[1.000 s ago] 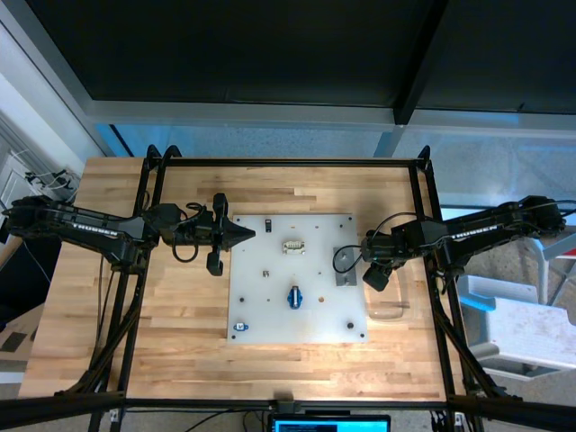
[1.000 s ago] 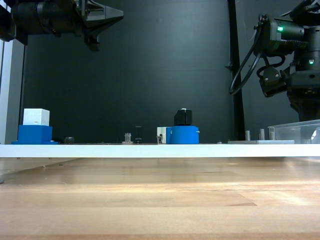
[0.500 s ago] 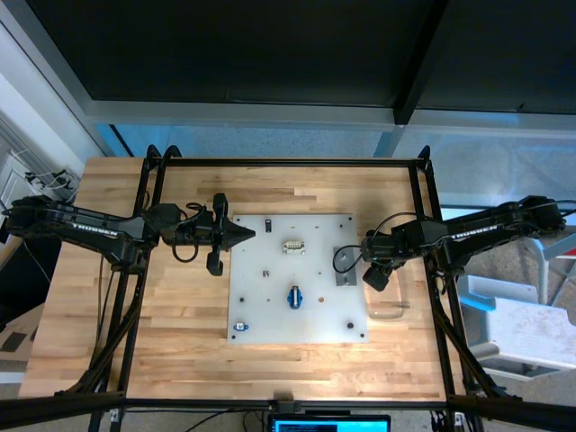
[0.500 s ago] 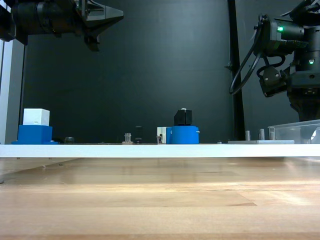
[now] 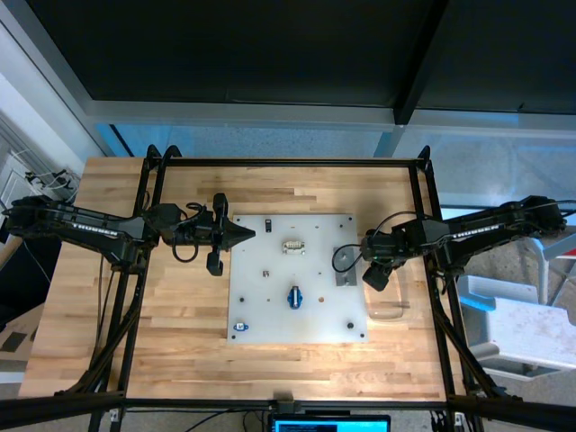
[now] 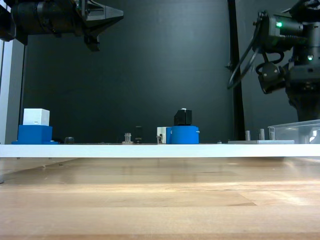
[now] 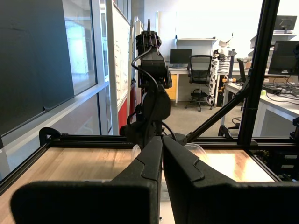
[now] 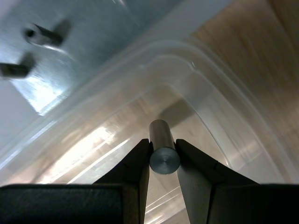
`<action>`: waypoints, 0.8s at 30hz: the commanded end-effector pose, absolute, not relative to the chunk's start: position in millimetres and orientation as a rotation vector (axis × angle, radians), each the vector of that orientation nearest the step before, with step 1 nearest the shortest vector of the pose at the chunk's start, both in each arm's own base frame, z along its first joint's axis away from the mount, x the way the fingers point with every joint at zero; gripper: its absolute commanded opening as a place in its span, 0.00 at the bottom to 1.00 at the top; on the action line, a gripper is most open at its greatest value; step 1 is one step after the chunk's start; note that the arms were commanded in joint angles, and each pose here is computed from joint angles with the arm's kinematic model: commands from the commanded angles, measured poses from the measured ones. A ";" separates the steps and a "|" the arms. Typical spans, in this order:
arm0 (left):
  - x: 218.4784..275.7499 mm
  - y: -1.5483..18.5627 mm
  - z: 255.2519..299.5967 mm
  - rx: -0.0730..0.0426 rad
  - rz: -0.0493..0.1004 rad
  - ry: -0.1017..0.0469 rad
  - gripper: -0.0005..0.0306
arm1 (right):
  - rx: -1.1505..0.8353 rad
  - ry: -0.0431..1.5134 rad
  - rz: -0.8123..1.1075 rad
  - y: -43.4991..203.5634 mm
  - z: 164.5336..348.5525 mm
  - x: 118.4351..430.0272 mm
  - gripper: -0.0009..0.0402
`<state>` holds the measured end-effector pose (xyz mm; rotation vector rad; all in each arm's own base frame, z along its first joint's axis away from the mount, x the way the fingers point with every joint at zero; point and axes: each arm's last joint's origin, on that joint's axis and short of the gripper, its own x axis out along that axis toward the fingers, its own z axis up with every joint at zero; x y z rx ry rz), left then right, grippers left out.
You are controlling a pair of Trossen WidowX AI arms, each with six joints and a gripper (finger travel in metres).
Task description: Pick the 16mm cylinder and place it in the taskboard
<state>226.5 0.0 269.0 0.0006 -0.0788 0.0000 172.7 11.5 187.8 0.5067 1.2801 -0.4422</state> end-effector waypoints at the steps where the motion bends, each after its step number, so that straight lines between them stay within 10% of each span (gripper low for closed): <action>1: 226.5 0.0 269.0 0.001 0.000 -0.078 0.02 | 0.508 1.273 -0.440 11.6 195.2 174.1 0.13; 24: 226.5 0.0 269.0 0.001 0.000 -0.078 0.02 | 0.474 1.298 -0.425 12.7 248.2 176.8 0.13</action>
